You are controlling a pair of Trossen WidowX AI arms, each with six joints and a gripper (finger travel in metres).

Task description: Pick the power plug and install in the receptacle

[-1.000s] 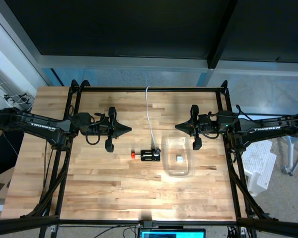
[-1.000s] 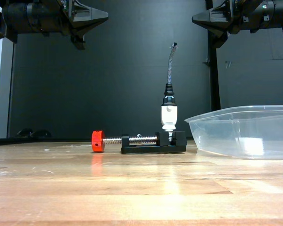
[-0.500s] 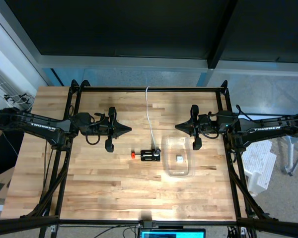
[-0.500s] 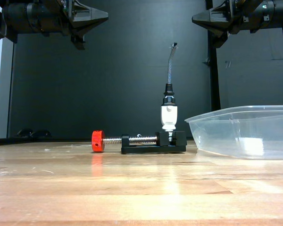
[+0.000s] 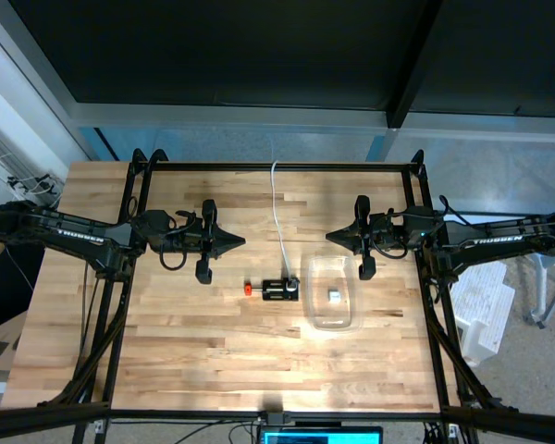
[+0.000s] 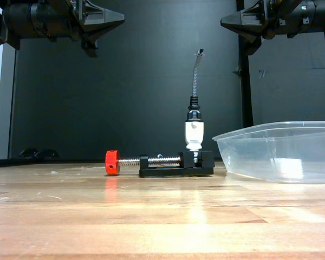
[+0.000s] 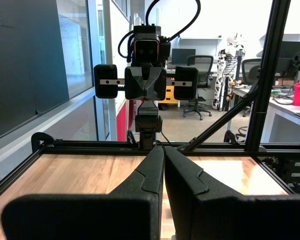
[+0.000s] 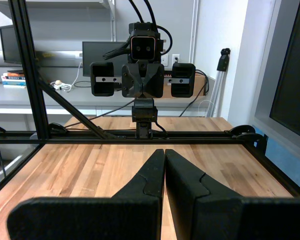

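Observation:
The receptacle [image 5: 276,289] is a small black block with a red-orange knob [image 5: 247,289] at its left end, lying mid-table; in the low view the receptacle [image 6: 176,165] carries an upright white connector and a thin cable. The power plug is not visible in any view. My left gripper [image 5: 237,242] hangs high over the table, left of and behind the receptacle, shut and empty. My right gripper [image 5: 332,238] is level with it to the right, above the far end of the tray, also shut and empty. The wrist views show each gripper [image 7: 163,150] [image 8: 164,152] facing the other arm.
A clear plastic tray [image 5: 308,298] [image 6: 281,154] sits just right of the receptacle, with a tiny pale grey-white square piece [image 5: 334,295] inside. A white cable [image 5: 278,213] runs from the receptacle to the back edge. Black frame rails [image 5: 277,167] border the table.

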